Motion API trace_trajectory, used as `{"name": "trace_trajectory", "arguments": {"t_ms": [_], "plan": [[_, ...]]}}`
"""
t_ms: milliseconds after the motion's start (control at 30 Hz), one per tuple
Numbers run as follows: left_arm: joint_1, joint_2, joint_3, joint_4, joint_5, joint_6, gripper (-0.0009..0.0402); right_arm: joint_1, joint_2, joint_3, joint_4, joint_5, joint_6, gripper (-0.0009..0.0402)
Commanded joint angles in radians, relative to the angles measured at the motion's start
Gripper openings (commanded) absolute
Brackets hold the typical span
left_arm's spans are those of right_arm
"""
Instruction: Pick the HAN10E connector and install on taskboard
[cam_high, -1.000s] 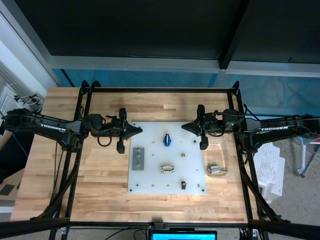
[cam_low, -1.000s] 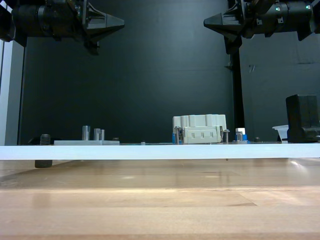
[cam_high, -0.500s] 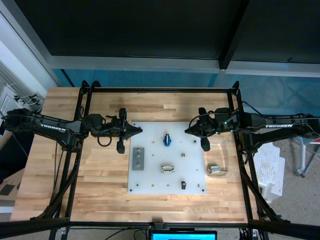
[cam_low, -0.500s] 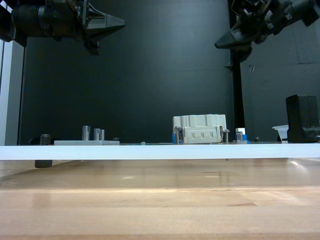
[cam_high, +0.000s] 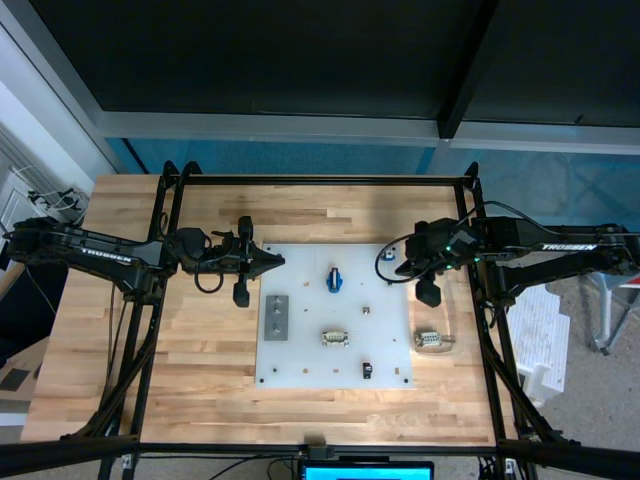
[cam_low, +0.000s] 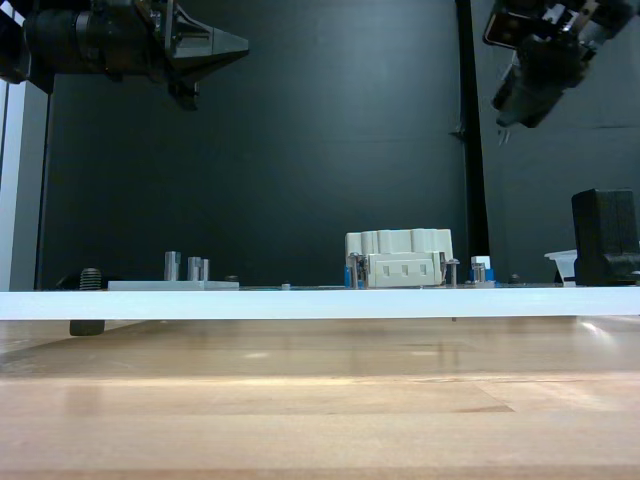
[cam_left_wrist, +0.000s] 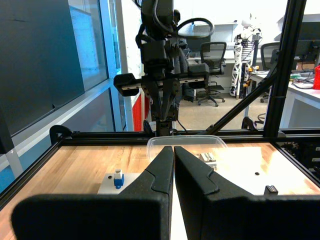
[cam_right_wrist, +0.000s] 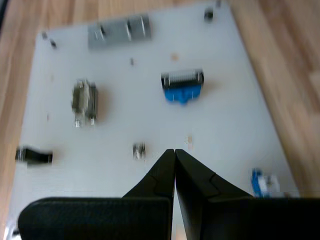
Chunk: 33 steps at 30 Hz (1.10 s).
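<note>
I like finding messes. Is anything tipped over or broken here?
Nothing stands out. The HAN10E connector sits in the clear tray, the taskboard lies flat, the left gripper hangs shut over its left edge, the right gripper shut over its right edge.

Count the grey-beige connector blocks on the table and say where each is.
2. One connector block sits on the taskboard; the HAN10E connector lies in the clear tray right of it. Left gripper hangs over the board's far-left corner, right gripper over its far-right; both shut.
</note>
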Motion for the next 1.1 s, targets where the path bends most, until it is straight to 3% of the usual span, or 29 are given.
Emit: {"name": "trace_trajectory", "arguments": {"t_ms": [33,267,633,1100], "plan": [[0.0,0.0,0.0,0.0,0.0,0.0,0.0001,0.013,0.001,0.01,-0.064,0.007,0.034,0.0],[0.0,0.0,0.0,0.0,0.0,0.0,0.0001,0.085,0.016,0.045,-0.202,0.022,0.093,0.0],[0.0,0.0,0.0,0.0,0.0,0.0,0.0001,0.251,0.15,0.124,-0.389,0.023,0.158,0.0],[0.0,0.0,0.0,0.0,0.0,0.0,0.0001,0.472,0.276,0.136,-0.437,0.018,0.273,0.0]]}}
